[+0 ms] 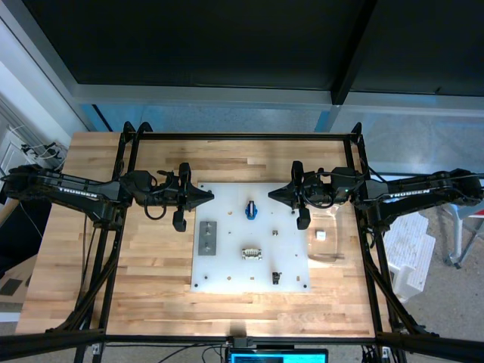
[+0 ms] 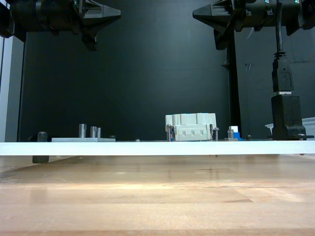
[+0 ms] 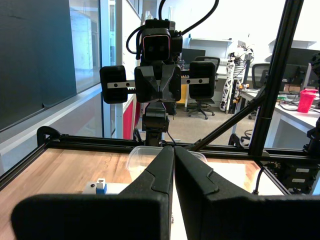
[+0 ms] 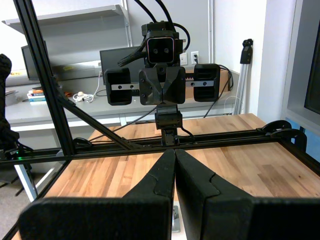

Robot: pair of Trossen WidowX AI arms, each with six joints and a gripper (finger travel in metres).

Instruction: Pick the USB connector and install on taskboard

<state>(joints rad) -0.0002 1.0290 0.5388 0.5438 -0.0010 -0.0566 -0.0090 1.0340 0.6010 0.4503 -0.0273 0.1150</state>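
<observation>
The taskboard [image 1: 227, 268] is a flat white square plate in the middle of the table. The USB connector [image 1: 276, 277] is a small black plug near the board's front right. In the low view the USB connector [image 2: 283, 73] stands upright, its metal end down in a black socket [image 2: 288, 118]. My left gripper [image 1: 210, 195] hovers over the board's back left edge, shut and holding nothing. My right gripper [image 1: 272, 193] hovers over the back right part, also shut and holding nothing. Both are high above the board and far from the connector.
On the board stand a grey metal block [image 1: 206, 237], a blue upright part [image 1: 251, 209] and a beige multi-pin connector [image 1: 252, 253]. A clear plastic tub [image 1: 342, 243] right of the board holds a small white cube [image 1: 321, 235]. A black frame [image 1: 242, 137] rings the table.
</observation>
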